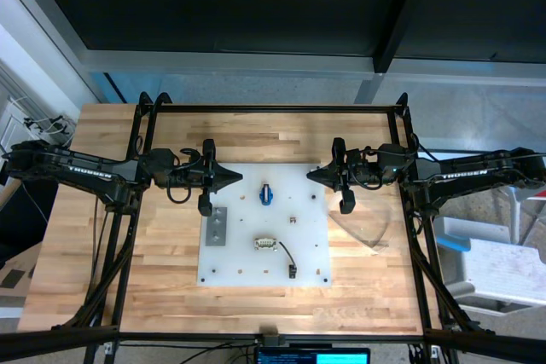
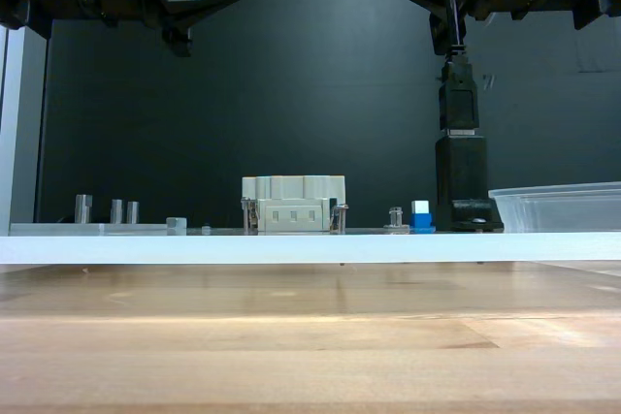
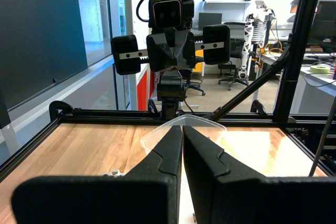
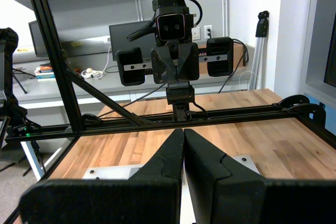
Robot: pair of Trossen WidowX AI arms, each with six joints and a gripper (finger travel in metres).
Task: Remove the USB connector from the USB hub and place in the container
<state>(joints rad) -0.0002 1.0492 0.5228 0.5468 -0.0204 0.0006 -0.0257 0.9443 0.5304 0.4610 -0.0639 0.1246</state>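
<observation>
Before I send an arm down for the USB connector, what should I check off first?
1. USB connector seated upright in the USB hub: ok, not yet pulled.
2. Container waiting beside the white board's right edge: ok.
3. Right claw open for the grasp: not ok. It is shut, high over the board's far right part.
4. Left claw out of the way: ok. It is shut, high over the board's far left part.
5. Cable tail free of snags: cannot tell.

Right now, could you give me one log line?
left pincer shut, above board | right pincer shut, above board | USB connector in USB hub | container beside board
</observation>
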